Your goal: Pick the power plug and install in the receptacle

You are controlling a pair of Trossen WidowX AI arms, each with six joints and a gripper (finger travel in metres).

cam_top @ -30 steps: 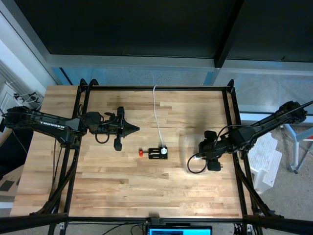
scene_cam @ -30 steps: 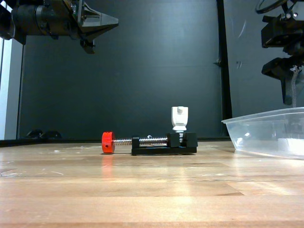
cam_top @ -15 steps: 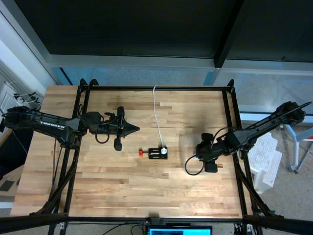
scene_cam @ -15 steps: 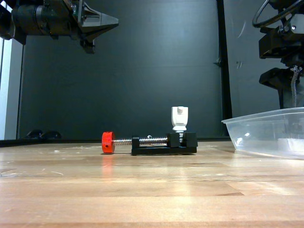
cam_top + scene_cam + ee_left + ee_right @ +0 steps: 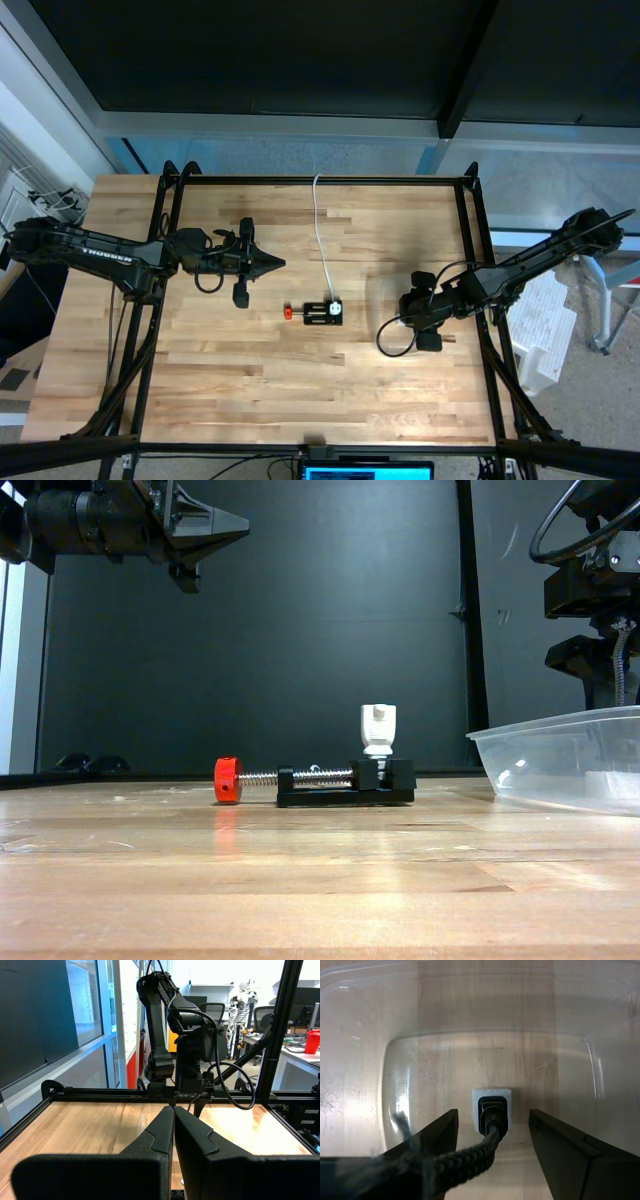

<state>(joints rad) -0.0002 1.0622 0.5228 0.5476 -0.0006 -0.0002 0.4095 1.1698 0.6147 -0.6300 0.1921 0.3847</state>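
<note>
Pick not done yet: power plug (image 5: 492,1106) lies ungrasped in the clear tray (image 5: 560,758), right gripper (image 5: 493,1115) spread wide over it. Receptacle (image 5: 335,308) mid-table, nothing plugged in. Left gripper (image 5: 174,1111) pinched closed, parked aloft at left.

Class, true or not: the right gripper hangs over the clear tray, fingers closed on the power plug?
No. The right wrist view shows the right gripper over the clear tray, fingers open either side of the power plug. The left gripper is shut, raised over the table's left.
</note>
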